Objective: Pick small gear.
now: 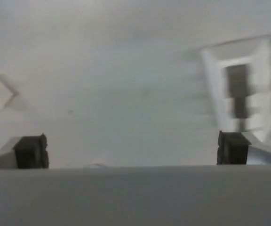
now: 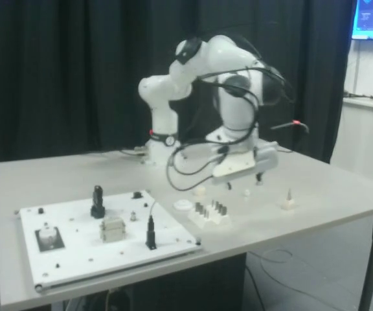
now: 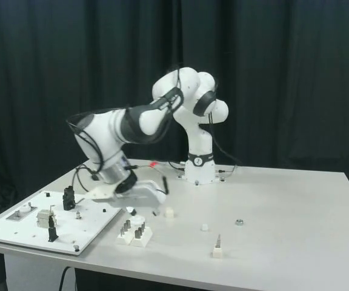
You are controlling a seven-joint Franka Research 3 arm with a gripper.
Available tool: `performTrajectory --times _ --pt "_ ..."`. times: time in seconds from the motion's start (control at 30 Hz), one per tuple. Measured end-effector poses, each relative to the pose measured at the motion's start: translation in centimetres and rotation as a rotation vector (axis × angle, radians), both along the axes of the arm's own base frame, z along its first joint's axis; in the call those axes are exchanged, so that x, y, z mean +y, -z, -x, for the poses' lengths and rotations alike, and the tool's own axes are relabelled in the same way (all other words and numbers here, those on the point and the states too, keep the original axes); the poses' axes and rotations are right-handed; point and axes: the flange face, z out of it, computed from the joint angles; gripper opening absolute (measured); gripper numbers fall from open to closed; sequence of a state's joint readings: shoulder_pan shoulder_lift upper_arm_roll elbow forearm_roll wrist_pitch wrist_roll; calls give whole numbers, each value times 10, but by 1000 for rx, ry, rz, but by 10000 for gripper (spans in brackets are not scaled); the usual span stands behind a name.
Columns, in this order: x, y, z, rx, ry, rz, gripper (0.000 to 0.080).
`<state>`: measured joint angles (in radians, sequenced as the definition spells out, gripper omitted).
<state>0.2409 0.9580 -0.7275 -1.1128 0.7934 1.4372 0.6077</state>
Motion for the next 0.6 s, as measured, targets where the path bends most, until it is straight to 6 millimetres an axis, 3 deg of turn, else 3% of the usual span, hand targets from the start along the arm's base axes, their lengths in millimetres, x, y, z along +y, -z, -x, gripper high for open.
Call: performTrajectory --times 0.6 --pt "123 40 17 139 -19 98 800"
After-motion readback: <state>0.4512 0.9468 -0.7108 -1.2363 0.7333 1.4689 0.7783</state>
